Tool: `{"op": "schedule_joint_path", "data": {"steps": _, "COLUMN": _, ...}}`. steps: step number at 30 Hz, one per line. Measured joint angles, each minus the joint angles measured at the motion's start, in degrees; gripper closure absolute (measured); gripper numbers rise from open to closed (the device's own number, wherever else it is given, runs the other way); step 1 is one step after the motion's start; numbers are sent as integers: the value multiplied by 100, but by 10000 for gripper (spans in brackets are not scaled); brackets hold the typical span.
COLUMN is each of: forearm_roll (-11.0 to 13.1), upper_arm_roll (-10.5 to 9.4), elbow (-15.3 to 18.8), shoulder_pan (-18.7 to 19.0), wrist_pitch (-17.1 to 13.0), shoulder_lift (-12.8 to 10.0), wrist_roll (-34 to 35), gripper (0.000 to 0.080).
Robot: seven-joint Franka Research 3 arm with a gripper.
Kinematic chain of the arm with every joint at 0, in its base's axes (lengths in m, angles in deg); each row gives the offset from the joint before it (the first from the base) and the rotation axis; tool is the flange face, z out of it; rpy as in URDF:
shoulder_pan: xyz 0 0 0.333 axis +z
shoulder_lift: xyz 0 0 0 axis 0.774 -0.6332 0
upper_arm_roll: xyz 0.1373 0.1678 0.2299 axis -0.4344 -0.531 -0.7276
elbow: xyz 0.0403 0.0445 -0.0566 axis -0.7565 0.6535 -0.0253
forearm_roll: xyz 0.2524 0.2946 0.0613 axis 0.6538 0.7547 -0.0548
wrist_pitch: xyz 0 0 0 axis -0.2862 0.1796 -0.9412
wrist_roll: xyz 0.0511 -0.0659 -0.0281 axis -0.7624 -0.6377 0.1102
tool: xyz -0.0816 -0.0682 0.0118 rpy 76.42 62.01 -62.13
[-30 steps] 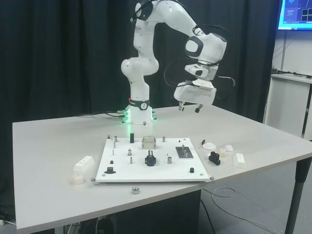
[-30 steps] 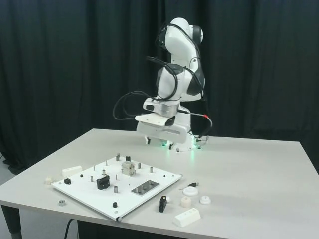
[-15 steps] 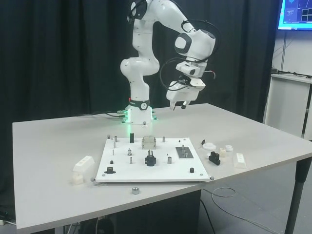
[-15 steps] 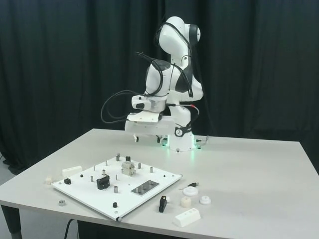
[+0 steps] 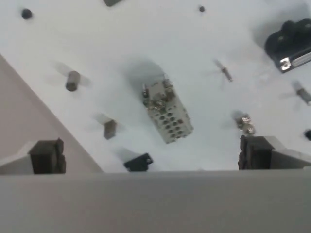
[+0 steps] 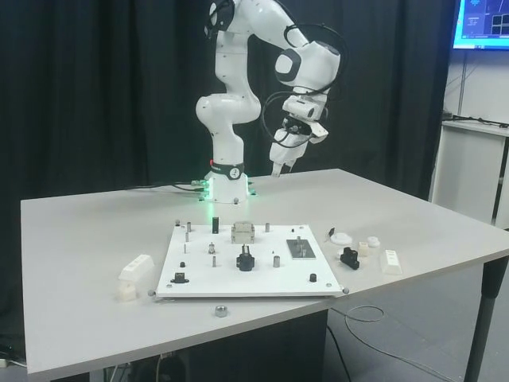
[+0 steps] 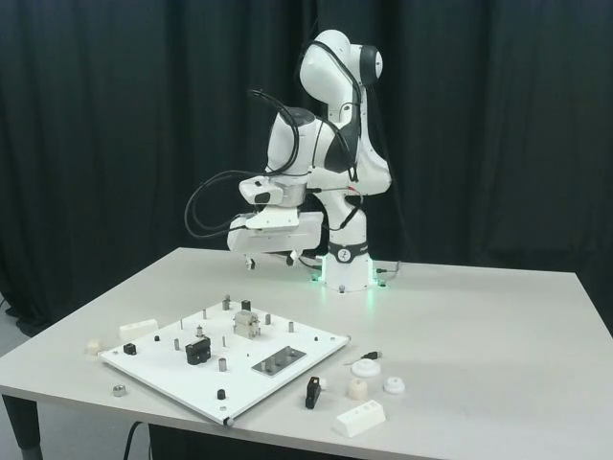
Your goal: Remove waterproof.
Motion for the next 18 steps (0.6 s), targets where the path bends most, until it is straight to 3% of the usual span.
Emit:
{"op": "schedule_joint_path", "data": {"steps": 10, "forearm_roll": -202, "upper_arm_roll": 0, "elbow": 236, "shoulder_pan": -170, "wrist_pitch": -484, "shoulder_lift": 131, "wrist_roll": -565, "gripper": 3}}
{"op": "schedule_joint_path", "data": {"steps": 18, "forearm_roll": -257, "upper_arm_roll": 0, "elbow": 610, "shoulder_pan": -382, "wrist_pitch": -1006, "shoulder_lift": 266, "wrist_roll": -1203, "gripper": 3}}
